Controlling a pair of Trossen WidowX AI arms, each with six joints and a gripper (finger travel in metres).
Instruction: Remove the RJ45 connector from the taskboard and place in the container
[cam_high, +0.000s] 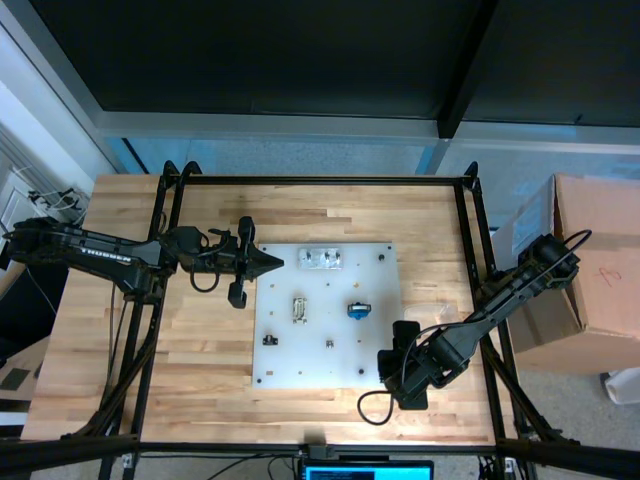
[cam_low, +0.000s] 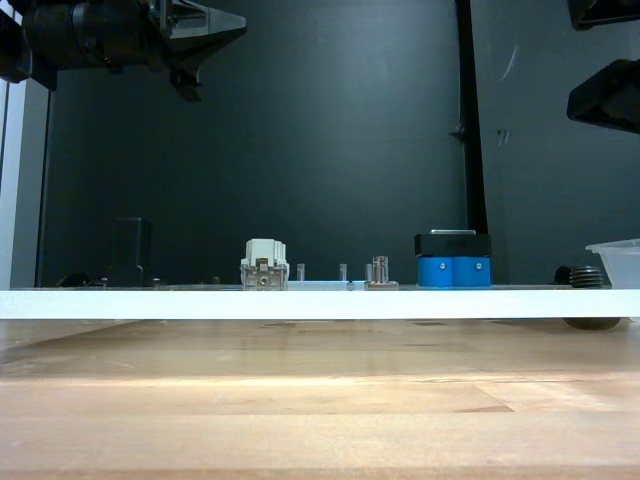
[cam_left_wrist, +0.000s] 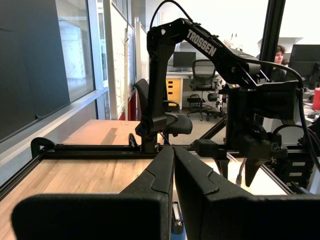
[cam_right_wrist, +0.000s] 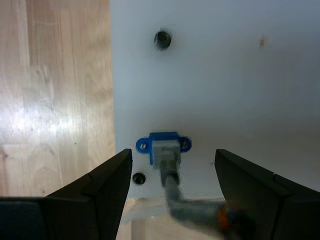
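Note:
The RJ45 connector (cam_right_wrist: 165, 156), grey with a grey cable trailing from it, sits plugged into its blue mount (cam_right_wrist: 150, 143) on the white taskboard (cam_high: 300, 360). From above, the connector (cam_high: 358, 310) is right of the board's middle. My right gripper (cam_right_wrist: 173, 153) is open and hovers above the connector without touching it, one finger on each side. It (cam_high: 397, 352) hangs over the board's near right corner. My left gripper (cam_high: 270, 263) is shut and empty, raised over the board's far left edge, pointing right. The blue mount (cam_low: 453, 271) also shows at table height.
A translucent container rim (cam_low: 614, 258) stands at the right by the board's near corner. On the board are a beige connector block (cam_high: 299, 309), a clear part (cam_high: 322, 259) at the far edge and small fittings (cam_high: 270, 340). A cardboard box (cam_high: 595, 270) sits off the table's right side.

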